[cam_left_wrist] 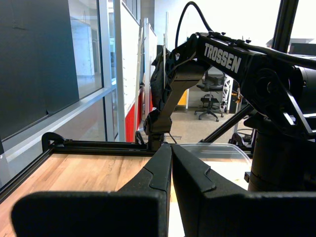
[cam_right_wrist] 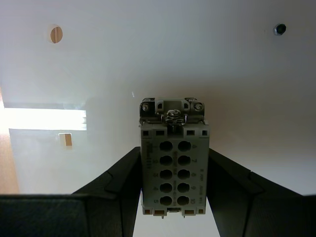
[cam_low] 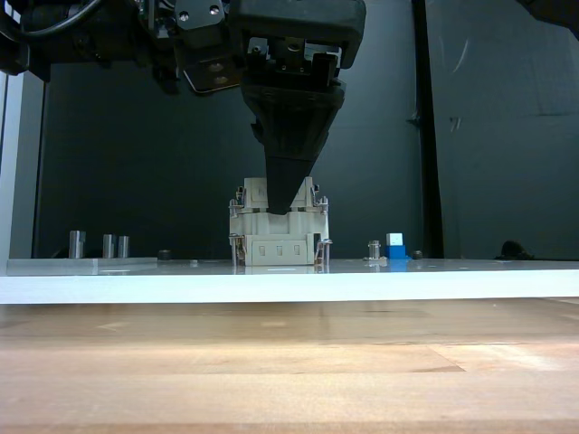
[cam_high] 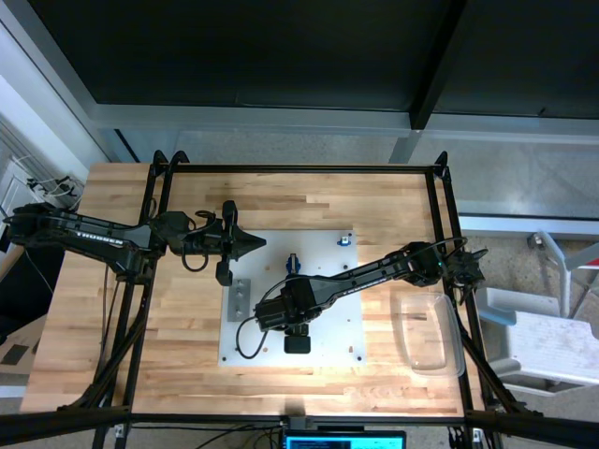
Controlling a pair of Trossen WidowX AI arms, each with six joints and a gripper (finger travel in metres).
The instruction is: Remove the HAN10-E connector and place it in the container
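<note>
The HAN10-E connector (cam_right_wrist: 174,173), a light-grey block with two rows of dark holes, stands on the white board (cam_high: 328,281) near its middle. My right gripper (cam_right_wrist: 174,150) reaches down over it from above and is shut on it, one finger pressed against each long side. The low view shows the connector (cam_low: 276,244) resting on the board under the right gripper (cam_low: 290,201). The container (cam_high: 429,332), a clear tray, lies on the wooden table to the right of the board. My left gripper (cam_high: 251,243) hovers over the board's far left corner, shut and empty.
A grey metal plate (cam_high: 241,299) with holes lies along the board's left edge. Behind the connector stands a small blue upright piece (cam_high: 293,265). Short metal posts (cam_low: 77,244) rise at the board's left. The black frame (cam_high: 299,169) rims the table.
</note>
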